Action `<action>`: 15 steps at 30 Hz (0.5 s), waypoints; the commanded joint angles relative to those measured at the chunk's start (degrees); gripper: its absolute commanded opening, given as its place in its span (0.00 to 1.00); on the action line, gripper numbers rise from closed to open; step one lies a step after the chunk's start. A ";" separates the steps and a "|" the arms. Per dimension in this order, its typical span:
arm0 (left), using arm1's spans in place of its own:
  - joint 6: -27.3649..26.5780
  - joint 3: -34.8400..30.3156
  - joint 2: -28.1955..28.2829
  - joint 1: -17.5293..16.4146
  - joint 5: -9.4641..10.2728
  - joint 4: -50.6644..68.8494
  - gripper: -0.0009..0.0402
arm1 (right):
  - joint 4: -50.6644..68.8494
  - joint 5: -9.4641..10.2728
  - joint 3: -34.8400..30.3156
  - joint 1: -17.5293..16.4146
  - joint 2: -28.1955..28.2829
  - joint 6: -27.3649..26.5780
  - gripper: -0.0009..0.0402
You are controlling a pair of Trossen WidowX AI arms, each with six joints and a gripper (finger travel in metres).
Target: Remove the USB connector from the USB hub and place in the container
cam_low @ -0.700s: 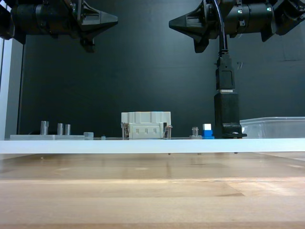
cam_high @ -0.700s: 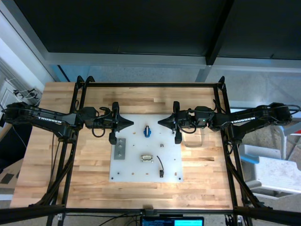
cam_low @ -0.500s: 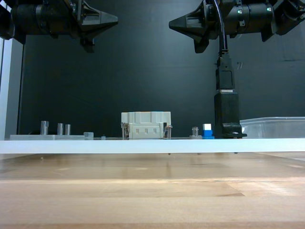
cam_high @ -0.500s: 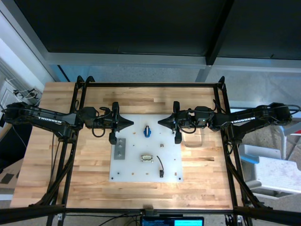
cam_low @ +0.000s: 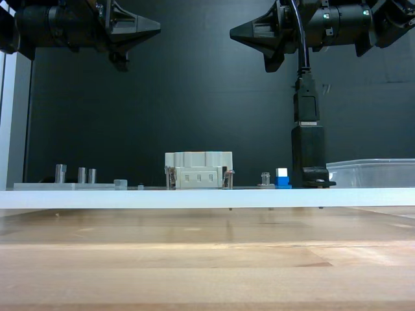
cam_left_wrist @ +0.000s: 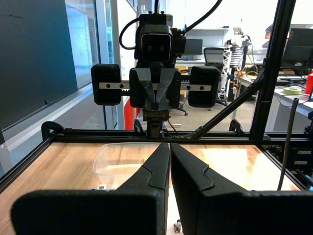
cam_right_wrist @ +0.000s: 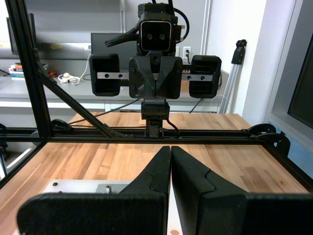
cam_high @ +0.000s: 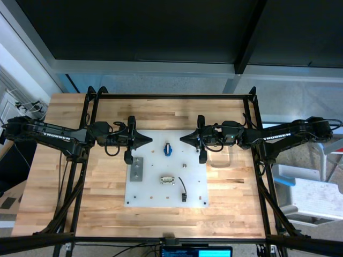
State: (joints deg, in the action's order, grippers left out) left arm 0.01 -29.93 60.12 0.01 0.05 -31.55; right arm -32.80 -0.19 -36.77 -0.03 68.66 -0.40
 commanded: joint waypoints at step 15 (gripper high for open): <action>0.00 -0.02 -0.02 0.00 -0.02 0.00 0.02 | 45.92 4.22 -17.40 -2.10 -1.01 1.46 0.03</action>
